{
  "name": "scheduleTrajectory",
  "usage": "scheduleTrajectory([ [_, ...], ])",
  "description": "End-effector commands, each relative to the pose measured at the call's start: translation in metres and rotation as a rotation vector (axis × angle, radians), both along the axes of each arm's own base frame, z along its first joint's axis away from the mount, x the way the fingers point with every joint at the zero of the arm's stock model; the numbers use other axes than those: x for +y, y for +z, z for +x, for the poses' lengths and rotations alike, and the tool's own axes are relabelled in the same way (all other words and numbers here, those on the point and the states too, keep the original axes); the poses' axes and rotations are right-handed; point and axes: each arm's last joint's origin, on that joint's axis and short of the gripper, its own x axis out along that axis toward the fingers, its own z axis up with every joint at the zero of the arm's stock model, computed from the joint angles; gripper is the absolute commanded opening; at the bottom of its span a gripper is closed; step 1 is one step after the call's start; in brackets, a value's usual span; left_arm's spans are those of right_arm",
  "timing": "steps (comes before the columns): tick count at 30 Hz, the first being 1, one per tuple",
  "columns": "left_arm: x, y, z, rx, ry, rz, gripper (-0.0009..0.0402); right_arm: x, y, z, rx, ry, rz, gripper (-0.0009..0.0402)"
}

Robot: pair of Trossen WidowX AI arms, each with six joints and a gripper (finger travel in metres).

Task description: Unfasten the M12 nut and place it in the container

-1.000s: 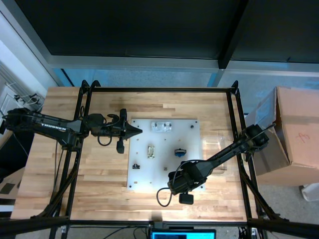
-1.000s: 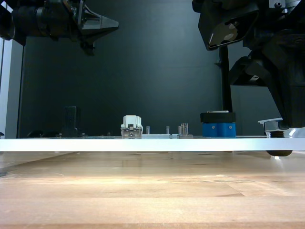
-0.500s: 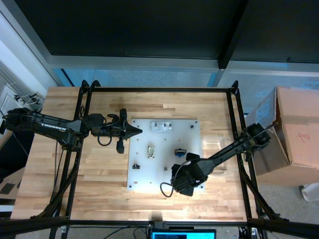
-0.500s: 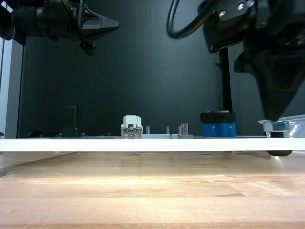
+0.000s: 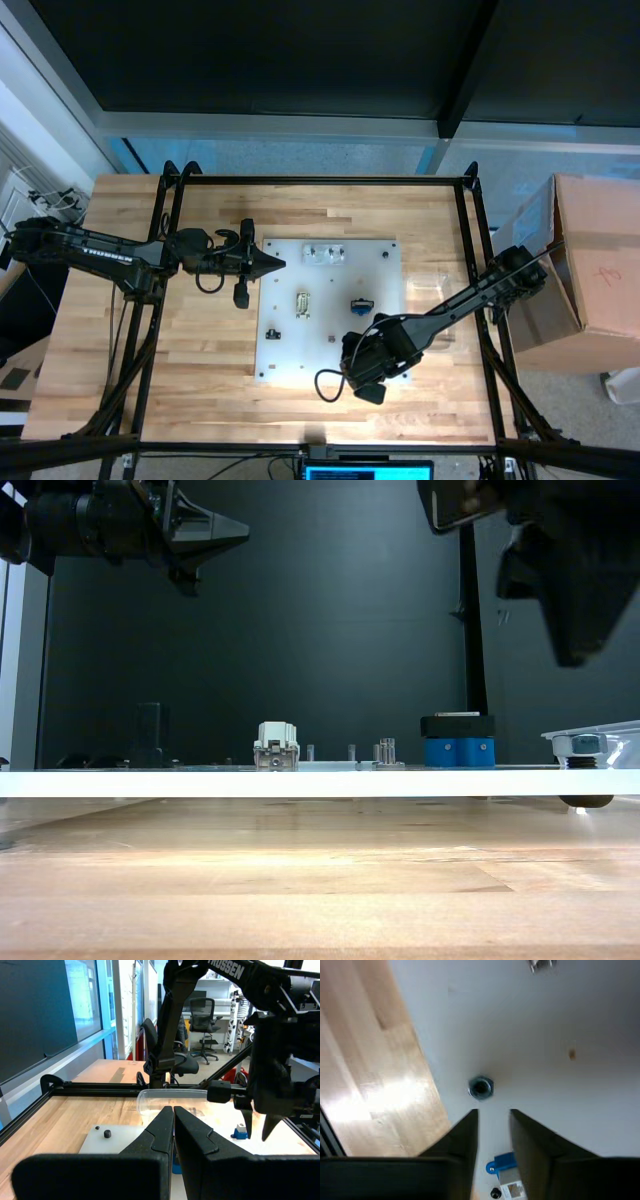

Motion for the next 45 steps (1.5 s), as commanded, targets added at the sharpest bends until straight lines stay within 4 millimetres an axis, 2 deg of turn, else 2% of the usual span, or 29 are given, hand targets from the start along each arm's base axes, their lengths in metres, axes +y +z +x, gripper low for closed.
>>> scheduleTrajectory([
  [1,0.000,0.000,0.000,-0.001,0.000,0.000,0.0000,0.002,-0.004,0.002,0.004,0.000,-0.010,0.0171],
  [6,0.000,0.000,0.000,-0.001,0.000,0.000,0.0000,0.004,-0.013,0.006,0.014,-0.004,-0.014,0.0214],
  [16,0.000,0.000,0.000,0.000,0.000,0.000,0.0000,0.010,-0.037,0.015,0.034,0.012,-0.040,0.0202],
  [35,0.000,0.000,0.000,0.000,0.000,0.000,0.0000,0.009,-0.044,0.014,0.029,0.074,-0.054,0.0121],
  [45,0.000,0.000,0.000,0.000,0.000,0.000,0.0000,0.009,-0.044,0.013,0.030,0.075,-0.051,0.0053],
])
